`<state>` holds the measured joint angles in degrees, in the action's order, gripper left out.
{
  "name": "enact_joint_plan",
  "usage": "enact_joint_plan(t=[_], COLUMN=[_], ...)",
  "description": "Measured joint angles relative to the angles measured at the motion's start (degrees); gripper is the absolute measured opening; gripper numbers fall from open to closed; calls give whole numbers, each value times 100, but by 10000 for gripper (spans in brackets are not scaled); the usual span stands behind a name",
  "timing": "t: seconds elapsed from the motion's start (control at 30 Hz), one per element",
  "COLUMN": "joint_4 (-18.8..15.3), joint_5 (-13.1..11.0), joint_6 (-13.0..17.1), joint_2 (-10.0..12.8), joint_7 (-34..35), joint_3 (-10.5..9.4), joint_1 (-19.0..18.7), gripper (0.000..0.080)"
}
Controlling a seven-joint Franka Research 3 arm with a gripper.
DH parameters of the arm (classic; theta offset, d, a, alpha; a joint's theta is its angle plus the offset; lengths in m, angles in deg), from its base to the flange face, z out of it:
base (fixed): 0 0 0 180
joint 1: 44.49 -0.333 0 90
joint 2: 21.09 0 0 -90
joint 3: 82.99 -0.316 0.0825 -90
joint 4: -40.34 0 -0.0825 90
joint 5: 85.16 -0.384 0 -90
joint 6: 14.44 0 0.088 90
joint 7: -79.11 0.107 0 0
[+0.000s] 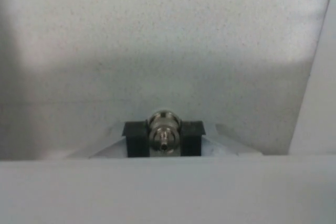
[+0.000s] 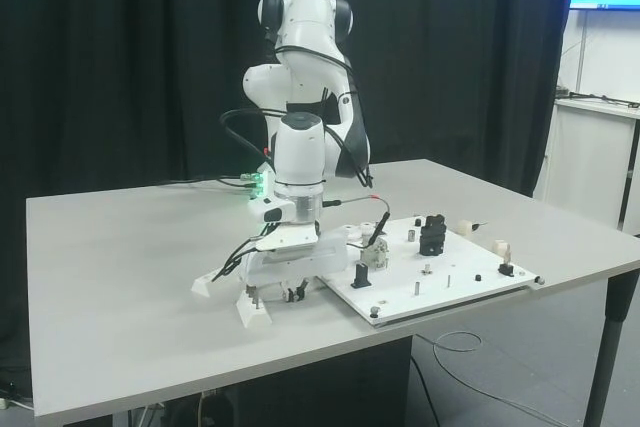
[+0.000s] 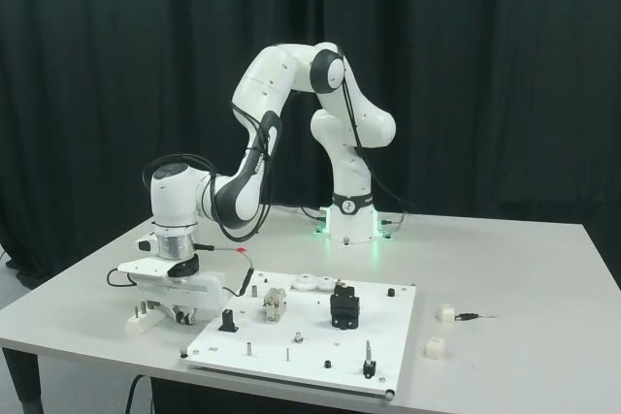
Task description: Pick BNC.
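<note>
In your wrist view, the BNC connector (image 1: 164, 131) shows only its upper part and face; a pale out-of-focus band across the frame covers its lower part and the base of the black holder (image 1: 163, 139) around it. From both room cameras you cannot make out the connector at all: the end effector (image 2: 283, 293) sits low over that spot beside the white board (image 3: 312, 339), and its housing hides the fingertips. The small parts standing on the board are too small for you to identify. The bench (image 2: 120, 277) is cut off at the frame's lower edge.
</note>
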<state>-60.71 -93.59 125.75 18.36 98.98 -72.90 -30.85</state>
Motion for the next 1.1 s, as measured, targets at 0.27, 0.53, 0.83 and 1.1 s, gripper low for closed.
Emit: enact_joint_plan(t=[0.27,0.53,0.83,1.1], joint_4=[21,134,159,176], joint_5=[0,0,0,0], joint_6=[50,-22,-160,-257], joint_2=[1,-35,-131,-167], joint_7=[-35,132,192,194], joint_3=[51,93,116,149], joint_1=[-48,-81,-81,-97], gripper=[125,125,124,124])
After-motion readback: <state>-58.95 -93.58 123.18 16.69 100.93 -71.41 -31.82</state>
